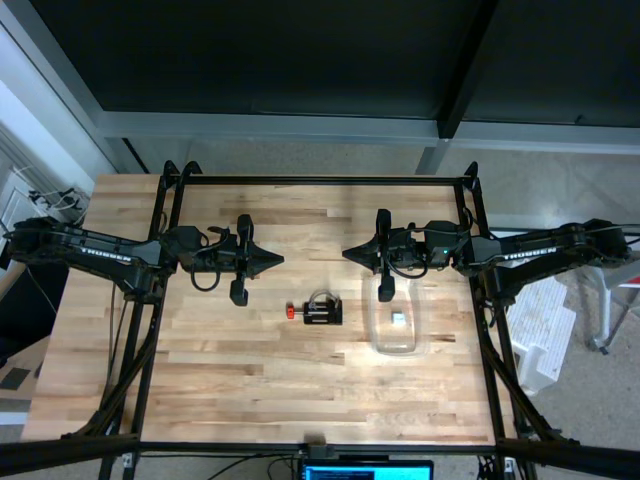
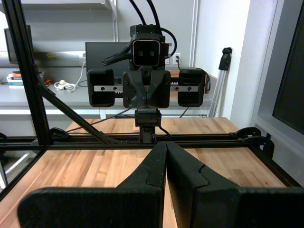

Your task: Remove the RCA connector from the receptacle and place in the container

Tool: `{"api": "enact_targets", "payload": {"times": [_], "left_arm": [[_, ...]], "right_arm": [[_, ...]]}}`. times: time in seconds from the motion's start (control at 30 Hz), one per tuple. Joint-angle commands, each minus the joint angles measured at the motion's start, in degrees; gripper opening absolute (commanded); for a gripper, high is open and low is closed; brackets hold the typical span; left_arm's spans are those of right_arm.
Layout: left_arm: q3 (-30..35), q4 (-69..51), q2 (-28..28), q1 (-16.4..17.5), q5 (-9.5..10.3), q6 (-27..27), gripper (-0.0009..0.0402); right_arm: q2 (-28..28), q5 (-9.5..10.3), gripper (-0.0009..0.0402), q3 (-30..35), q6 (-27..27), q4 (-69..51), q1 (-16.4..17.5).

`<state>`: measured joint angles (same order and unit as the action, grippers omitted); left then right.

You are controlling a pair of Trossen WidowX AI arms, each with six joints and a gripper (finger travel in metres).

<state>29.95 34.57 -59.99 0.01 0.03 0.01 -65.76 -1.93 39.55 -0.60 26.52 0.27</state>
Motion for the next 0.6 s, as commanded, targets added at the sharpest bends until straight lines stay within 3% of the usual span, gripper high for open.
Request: {"api": "enact_targets", "payload": {"times": [0.03,0.37,0.6], "left_arm": [[0.0,-0.02,-0.02,0.0,0.0,0.0,0.0],[0.0,-0.02,-0.02,-0.02,0.0,0.0,0.0],[0.0,0.0,-0.02,-0.02,0.0,0.0,0.0]], "right_arm": [[-0.02,0.5,0.0,0.0,-0.42,0.02,0.15],[-0.02,0.52,0.0,0.15,-0.66,-0.61,0.5],[-0.94,0.5,0.0,8.81,-0.42,-25.16,1.84]]}}
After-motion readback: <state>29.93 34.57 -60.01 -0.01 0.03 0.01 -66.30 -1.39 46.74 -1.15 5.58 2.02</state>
